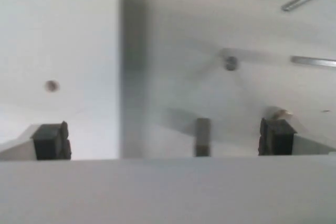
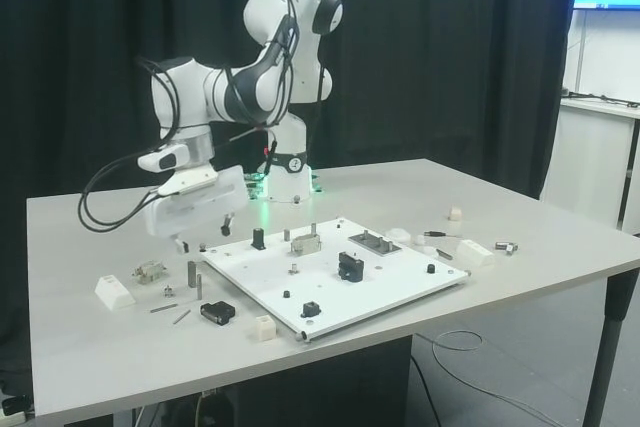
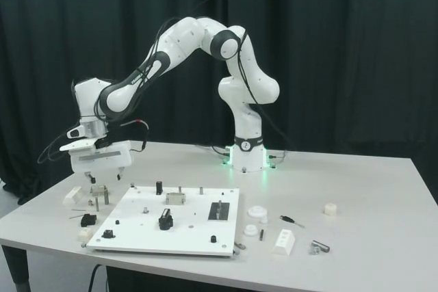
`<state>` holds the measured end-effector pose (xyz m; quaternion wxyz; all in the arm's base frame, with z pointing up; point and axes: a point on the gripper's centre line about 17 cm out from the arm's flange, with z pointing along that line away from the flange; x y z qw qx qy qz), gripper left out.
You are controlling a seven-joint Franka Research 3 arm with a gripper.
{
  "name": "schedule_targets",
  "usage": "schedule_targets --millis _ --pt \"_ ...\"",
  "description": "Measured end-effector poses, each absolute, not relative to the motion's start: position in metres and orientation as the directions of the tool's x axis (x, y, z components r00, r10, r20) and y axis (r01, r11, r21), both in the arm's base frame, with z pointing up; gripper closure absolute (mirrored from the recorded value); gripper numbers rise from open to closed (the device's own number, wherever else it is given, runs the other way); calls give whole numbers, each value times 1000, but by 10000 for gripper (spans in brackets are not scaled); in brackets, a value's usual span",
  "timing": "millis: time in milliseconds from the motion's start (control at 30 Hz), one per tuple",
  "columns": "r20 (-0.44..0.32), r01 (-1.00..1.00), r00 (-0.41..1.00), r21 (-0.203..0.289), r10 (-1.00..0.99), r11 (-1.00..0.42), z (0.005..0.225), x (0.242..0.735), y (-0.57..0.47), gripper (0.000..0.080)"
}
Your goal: Remove square peg 3.
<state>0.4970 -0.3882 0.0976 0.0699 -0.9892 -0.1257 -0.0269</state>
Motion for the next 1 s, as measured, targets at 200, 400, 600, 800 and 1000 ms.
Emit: schedule_targets --millis 200,400,600,800,1000 --pt "53 249 968 -183 244 -951 113 490 -365 3" --pt "32 240 971 -218 239 -946 127 482 -341 3" --pt "10 223 974 -232 227 -947 138 476 -320 3" --pt "-13 219 973 -234 229 -947 145 469 -301 3" --pt "-33 226 970 -235 240 -945 149 464 -283 3"
